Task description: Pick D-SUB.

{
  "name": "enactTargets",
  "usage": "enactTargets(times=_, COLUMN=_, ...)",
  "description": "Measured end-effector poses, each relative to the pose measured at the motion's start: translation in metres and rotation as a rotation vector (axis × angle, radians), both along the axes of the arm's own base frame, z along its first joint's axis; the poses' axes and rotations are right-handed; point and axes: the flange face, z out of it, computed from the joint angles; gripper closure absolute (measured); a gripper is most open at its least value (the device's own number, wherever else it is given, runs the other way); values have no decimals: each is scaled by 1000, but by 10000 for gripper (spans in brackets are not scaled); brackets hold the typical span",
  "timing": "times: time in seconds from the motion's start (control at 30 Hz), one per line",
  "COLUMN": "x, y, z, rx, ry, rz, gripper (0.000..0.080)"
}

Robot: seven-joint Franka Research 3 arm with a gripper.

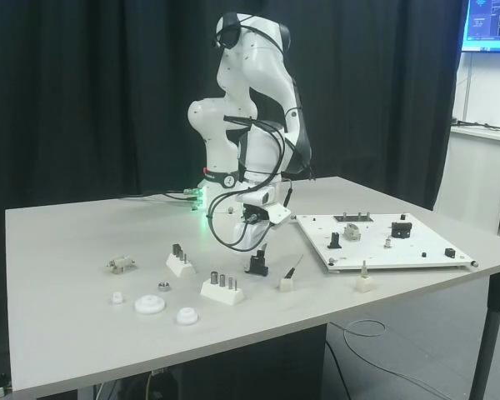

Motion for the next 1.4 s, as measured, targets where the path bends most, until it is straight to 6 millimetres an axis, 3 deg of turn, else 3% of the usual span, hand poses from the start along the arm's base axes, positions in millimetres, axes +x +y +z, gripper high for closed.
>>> enactTargets(times=0.4, x=-2, y=0, z=-8, rx=14, ry=3, rz=-20, gripper=3)
enactTargets(times=0.43, x=-2, y=0, z=-8, rx=17, ry=3, rz=-25, gripper=90)
enactTargets(times=0.6, x=-3, y=-1, z=-11, rx=27, ry=1, rz=-46, gripper=90)
enactTargets(times=0.63, x=-3, y=-1, z=-11, rx=28, ry=2, rz=-46, gripper=270)
enactTargets(times=0.93, x=-3, y=-1, z=-11, rx=32, ry=-1, rz=-55, gripper=270)
enactTargets(times=0.97, x=-2, y=-1, z=-10, rx=33, ry=-3, rz=-56, gripper=653)
enactTargets(times=1.4, x=8, y=1, z=12, rx=54, ry=-30, rz=-63, gripper=647)
